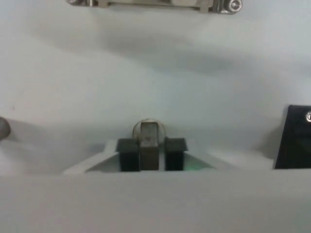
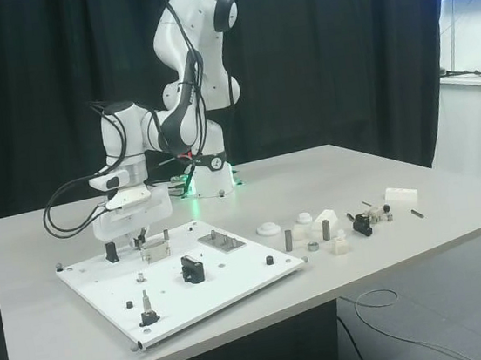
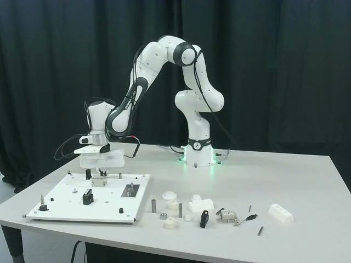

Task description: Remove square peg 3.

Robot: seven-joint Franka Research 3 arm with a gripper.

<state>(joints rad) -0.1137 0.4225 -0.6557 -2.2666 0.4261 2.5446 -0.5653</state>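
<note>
Square peg 3 [image 1: 149, 145] stands seemingly upright, long axis vertical, clamped between the black fingers of the gripper [image 1: 150, 154].

Grey square peg [image 1: 149, 145] between the hand's [image 1: 150, 154] black fingers [image 1: 127, 154], over white board [image 1: 155, 73].

The grey table [image 3: 307, 181] bears a white board [image 3: 66, 205], the arm's base [image 3: 198, 156] and scattered small parts [image 3: 219, 213].

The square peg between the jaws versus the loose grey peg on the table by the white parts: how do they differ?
The square peg stands on the white board, gripped by the gripper. The loose grey peg stands on the grey table, off the board, untouched. Both are grey and upright.
</note>
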